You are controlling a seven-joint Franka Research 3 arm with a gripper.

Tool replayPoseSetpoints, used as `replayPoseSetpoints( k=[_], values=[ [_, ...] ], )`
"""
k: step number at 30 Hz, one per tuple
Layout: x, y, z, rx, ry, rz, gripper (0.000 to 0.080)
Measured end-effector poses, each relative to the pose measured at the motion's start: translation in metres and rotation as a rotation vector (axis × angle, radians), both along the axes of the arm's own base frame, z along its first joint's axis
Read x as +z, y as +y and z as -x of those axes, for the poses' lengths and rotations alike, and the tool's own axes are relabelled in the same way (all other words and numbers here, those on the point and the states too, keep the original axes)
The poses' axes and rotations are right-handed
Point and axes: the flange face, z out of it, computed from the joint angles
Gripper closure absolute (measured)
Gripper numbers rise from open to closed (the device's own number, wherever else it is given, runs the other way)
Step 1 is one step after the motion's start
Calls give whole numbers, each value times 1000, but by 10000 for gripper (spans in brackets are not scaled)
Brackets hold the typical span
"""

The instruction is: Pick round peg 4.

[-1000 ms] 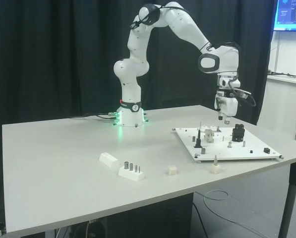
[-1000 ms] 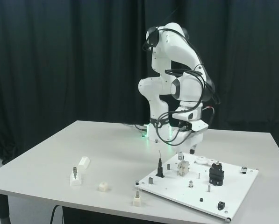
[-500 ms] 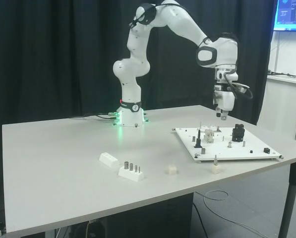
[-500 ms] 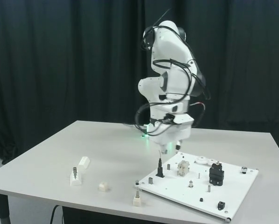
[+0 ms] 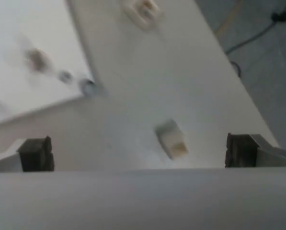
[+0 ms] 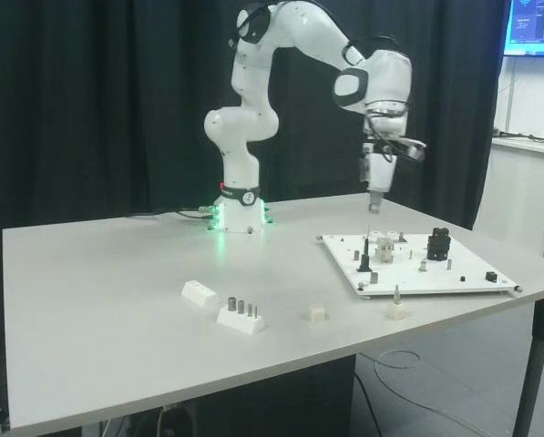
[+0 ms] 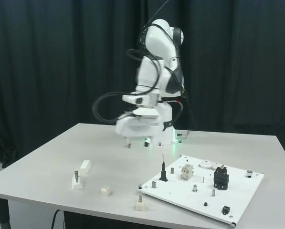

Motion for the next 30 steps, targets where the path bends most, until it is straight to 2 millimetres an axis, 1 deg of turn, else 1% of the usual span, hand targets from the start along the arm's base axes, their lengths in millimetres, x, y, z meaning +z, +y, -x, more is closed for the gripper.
replayPoseSetpoints(
  k=[6, 12, 16, 19, 25, 30],
  values=[
    [6, -48, -6, -23, -18, 6, 3],
    [-1, -90, -8, -70, -38, 6, 3],
    [-14, -115, -9, -100, -38, 6, 3],
    [-28, -136, -9, -124, -29, 5, 3],
    [-56, -176, -4, -199, -7, -11, 3],
    [-74, -208, 1, -254, -1, -36, 3]
  ],
)
